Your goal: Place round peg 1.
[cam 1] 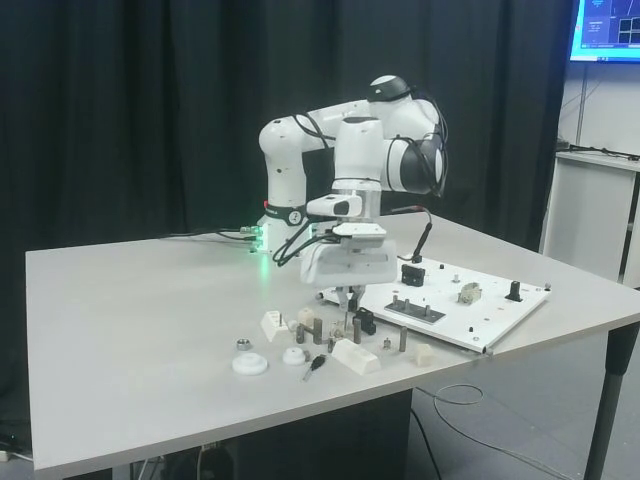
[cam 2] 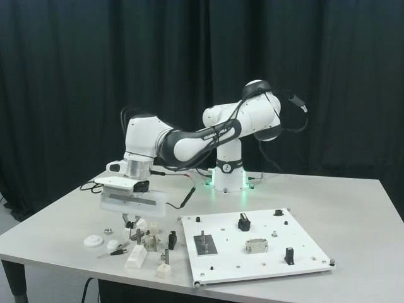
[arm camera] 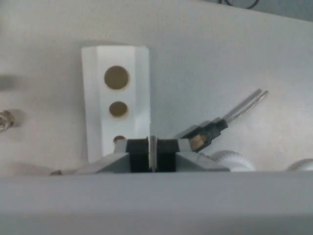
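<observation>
Fingers [arm camera: 152, 154] nearest the wrist lens: black pads [arm camera: 137, 155] drawn almost together, clamped on round peg 1 [arm camera: 152, 147], visible only as a thin grey sliver held upright between them. Just beyond the peg, flat on the grey counter [arm camera: 234, 58]: white block [arm camera: 132, 63] with three round holes in a row, nearest hole partly hidden behind the pads. Near the block but apart from it: black plug [arm camera: 212, 129] with two thin leads. First room view, lower centre of frame: fingers [cam 1: 346, 297] low over a cluster of small loose parts [cam 1: 300, 345], left of the white board [cam 1: 490, 305]. Second room view, lower left of frame: fingers [cam 2: 131, 221] likewise low over the parts [cam 2: 136, 243], board [cam 2: 252, 262] at lower centre.
</observation>
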